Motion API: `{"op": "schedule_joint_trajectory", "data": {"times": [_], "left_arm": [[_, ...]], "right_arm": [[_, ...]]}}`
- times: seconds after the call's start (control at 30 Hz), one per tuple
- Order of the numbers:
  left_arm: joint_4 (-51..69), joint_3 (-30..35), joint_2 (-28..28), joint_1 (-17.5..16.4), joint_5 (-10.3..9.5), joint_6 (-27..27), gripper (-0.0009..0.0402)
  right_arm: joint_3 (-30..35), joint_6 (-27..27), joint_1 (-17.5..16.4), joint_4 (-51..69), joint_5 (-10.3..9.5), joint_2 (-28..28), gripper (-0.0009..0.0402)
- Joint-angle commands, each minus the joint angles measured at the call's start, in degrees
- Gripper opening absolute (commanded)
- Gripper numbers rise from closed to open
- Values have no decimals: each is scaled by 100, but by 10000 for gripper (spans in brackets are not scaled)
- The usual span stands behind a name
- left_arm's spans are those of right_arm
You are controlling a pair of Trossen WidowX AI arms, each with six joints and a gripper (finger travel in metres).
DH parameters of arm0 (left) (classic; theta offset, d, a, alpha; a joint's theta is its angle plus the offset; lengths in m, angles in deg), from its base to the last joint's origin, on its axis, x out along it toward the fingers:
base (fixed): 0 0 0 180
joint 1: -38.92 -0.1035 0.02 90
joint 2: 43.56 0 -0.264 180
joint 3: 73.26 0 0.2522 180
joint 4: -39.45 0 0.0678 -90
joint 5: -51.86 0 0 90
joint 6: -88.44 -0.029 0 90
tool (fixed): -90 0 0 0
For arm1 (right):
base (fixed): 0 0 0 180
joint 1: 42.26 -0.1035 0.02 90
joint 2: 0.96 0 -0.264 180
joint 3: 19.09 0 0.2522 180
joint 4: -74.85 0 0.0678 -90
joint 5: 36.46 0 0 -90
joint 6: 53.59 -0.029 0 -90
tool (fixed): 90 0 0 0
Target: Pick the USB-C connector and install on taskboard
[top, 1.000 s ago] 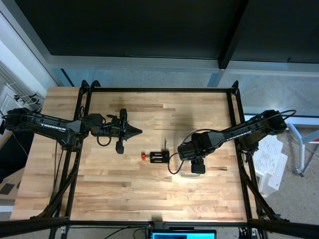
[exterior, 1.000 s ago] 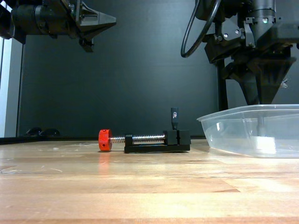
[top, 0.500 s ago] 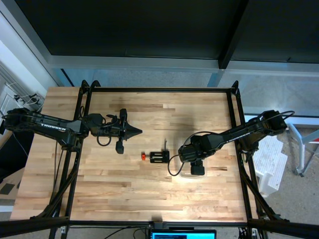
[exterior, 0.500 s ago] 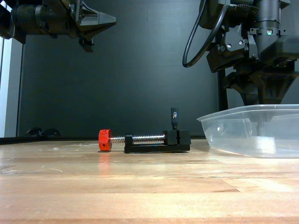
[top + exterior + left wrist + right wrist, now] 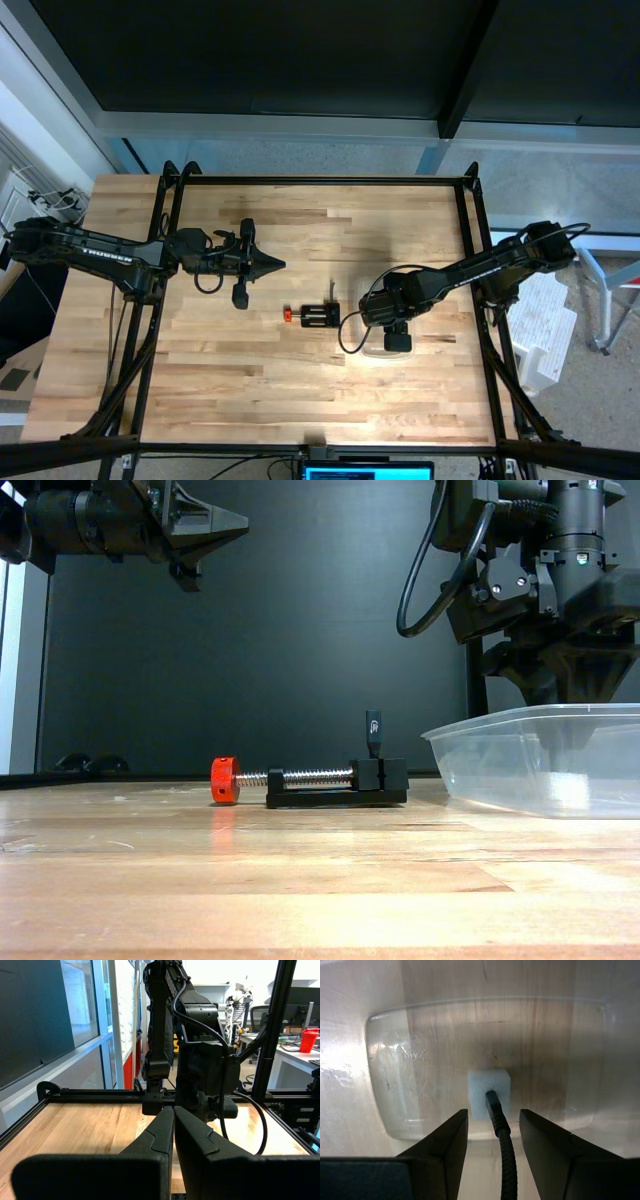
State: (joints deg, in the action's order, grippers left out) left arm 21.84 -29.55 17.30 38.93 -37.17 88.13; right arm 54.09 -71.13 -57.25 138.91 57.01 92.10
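lab: framed workbench [image 5: 250,390], desks [image 5: 294,1054]

The counter [image 5: 250,390] is pale wood, in long strips of light and darker brown. The left jaws, high over its left side, are black. The right jaws, over the tray [image 5: 480,770], are black too. The tray is clear, without colour. The block [image 5: 335,798] is black, its knob [image 5: 225,780] is orange-red and its screw [image 5: 310,777] is shiny silver. Inside the tray the small square [image 5: 480,1082] is pale bluish white, and the USB-C plug [image 5: 493,1101] with its cord is black.
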Motion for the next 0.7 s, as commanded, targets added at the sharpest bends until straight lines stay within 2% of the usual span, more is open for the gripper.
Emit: {"op": "schedule_joint_trajectory", "data": {"times": [0.03,0.4,0.7], "left_arm": [[0,0,0,0,2,0,0],[0,0,0,-2,0,0,0],[0,0,0,-2,2,0,0]], "right_arm": [[-7,-4,-4,-11,-2,-4,120],[-7,-4,-17,-26,-2,-4,73],[-7,-2,-31,-35,0,-7,1]]}}
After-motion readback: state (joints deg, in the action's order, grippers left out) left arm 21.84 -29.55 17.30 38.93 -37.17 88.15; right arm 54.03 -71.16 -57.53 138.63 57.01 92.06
